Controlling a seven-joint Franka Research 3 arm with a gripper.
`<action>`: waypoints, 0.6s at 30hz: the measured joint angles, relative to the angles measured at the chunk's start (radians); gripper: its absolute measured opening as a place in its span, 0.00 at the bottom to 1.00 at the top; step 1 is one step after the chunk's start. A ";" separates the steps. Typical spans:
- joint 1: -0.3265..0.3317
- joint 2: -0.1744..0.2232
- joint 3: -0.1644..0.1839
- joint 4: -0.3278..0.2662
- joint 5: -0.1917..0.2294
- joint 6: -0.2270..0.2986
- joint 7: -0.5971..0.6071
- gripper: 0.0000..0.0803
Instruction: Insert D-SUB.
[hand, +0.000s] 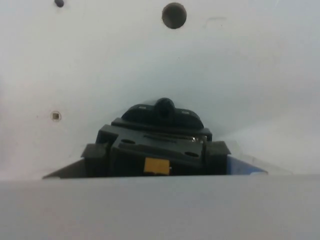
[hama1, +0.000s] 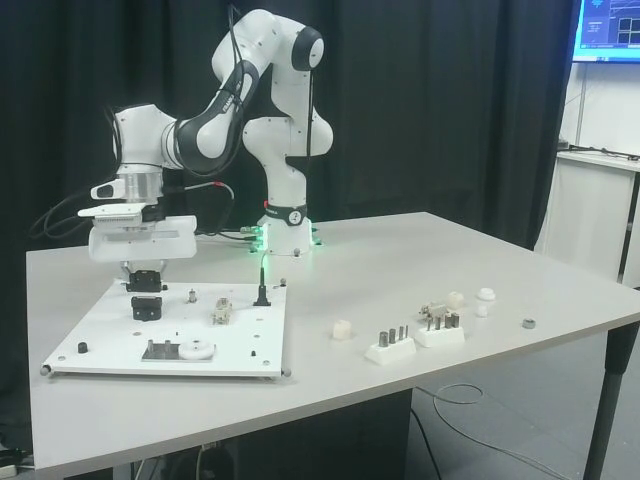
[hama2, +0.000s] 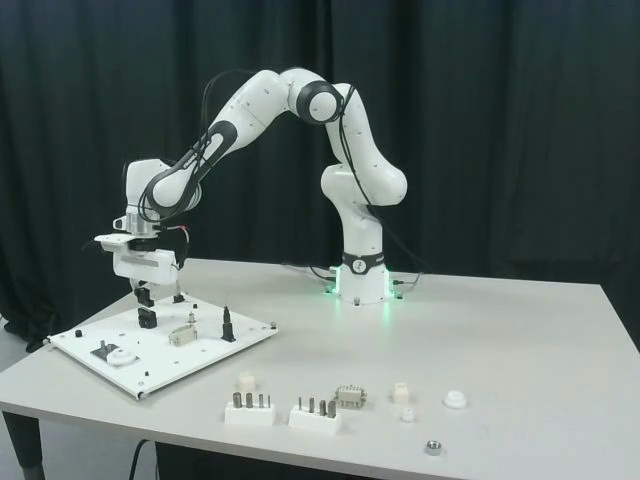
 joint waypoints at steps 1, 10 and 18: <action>0.000 0.000 0.000 -0.001 0.001 0.001 -0.001 0.49; 0.000 0.000 0.000 -0.004 0.014 0.010 -0.017 0.49; 0.000 0.000 0.000 -0.008 0.037 0.016 -0.041 0.49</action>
